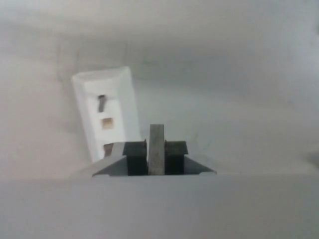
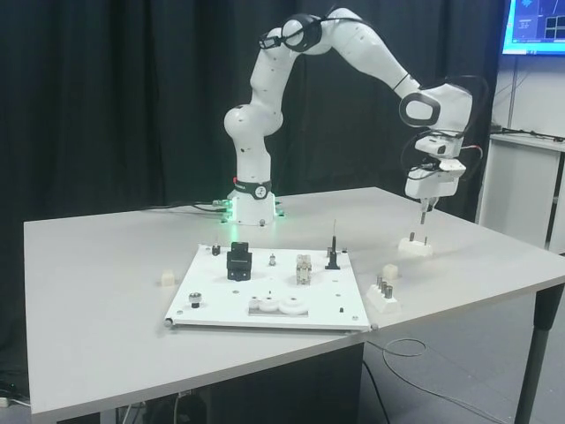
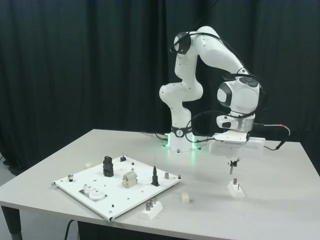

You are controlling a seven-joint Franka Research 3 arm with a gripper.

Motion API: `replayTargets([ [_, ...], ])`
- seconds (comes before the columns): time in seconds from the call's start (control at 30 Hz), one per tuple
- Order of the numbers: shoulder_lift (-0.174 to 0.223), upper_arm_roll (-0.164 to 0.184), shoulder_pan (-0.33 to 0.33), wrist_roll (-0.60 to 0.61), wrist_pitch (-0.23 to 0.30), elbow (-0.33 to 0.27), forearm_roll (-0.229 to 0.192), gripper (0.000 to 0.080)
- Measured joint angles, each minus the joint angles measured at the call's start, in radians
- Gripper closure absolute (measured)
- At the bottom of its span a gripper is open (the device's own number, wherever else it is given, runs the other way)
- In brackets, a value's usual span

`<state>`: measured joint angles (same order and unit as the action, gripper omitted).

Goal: Insert square peg 2.

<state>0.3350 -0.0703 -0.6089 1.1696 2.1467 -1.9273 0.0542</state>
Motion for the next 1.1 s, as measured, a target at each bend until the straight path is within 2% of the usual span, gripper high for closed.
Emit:
replayTargets([
  [0.33,-0.041,-0.046,0.002,0.131,-0.054,0.0,0.083,0.0732],
  [0.57,-0.08,-0.071,0.021,0.145,-0.117,0.0,0.131,0.0732],
  [0.83,-0.116,-0.072,0.079,0.145,-0.172,-0.001,0.176,0.0732],
  [1.1,-0.143,-0.072,0.15,0.145,-0.18,-0.007,0.203,0.0732],
])
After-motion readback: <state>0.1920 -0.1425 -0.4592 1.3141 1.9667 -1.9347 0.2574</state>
